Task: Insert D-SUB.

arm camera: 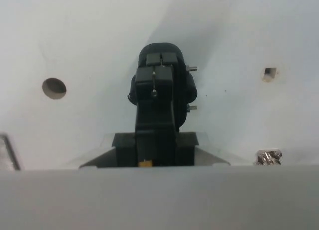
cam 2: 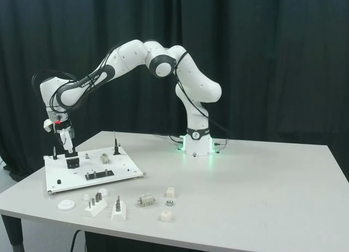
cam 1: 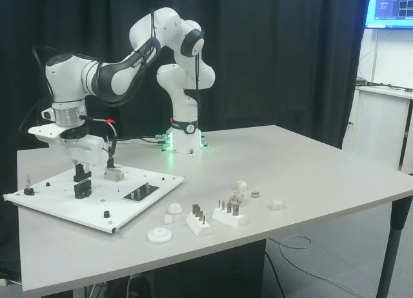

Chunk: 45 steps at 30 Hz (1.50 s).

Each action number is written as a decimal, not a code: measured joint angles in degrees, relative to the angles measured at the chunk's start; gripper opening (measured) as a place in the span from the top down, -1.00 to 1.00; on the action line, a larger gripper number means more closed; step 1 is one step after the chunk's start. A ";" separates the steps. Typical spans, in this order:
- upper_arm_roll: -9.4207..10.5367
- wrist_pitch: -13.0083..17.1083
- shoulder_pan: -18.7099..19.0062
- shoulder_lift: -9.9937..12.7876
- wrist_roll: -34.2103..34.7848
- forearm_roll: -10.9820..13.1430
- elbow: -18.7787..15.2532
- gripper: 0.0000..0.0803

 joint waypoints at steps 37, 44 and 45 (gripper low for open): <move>-0.01 0.43 -0.28 0.63 -0.73 -0.40 -0.38 0.62; -0.01 0.45 -0.27 0.62 -1.23 -0.40 -0.38 0.62; -0.02 0.45 -0.27 0.62 -1.27 -0.40 -0.38 0.62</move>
